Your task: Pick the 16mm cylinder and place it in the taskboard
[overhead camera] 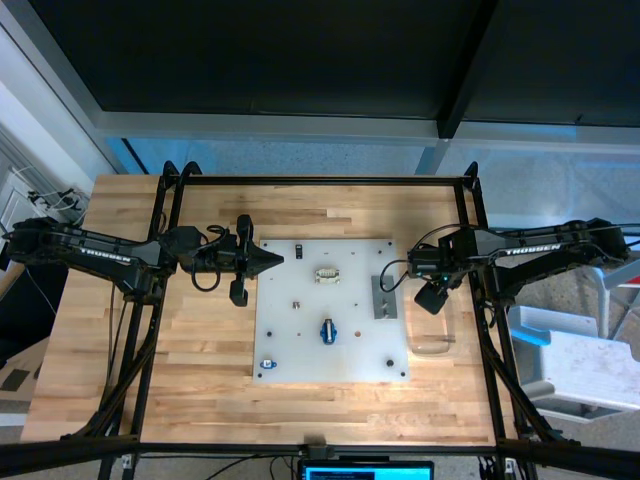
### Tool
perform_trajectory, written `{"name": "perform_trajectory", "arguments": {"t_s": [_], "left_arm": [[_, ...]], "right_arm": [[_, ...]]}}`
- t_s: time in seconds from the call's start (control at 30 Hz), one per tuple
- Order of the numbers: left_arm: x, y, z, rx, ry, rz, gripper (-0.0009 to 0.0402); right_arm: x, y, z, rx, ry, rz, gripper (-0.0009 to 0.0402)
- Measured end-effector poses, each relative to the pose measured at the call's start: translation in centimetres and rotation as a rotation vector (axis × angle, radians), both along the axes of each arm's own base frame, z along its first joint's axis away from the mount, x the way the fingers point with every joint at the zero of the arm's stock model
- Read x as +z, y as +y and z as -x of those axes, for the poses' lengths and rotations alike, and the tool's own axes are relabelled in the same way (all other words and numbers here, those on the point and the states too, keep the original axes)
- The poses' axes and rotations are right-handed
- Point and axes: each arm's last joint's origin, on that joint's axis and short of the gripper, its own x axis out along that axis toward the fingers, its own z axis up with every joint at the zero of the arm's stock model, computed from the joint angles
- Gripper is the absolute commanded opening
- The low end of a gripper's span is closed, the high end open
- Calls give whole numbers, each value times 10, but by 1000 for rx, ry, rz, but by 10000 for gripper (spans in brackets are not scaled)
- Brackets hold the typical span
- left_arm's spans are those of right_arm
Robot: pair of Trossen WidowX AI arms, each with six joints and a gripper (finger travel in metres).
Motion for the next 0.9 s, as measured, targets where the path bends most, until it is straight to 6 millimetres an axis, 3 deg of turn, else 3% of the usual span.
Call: {"name": "perform_trajectory", "arguments": {"t_s": [0.9], "left_arm": [[0,0,0,0,0,0,0]], "right_arm": [[-26,5,-4,-29,17,-3,199]]}}
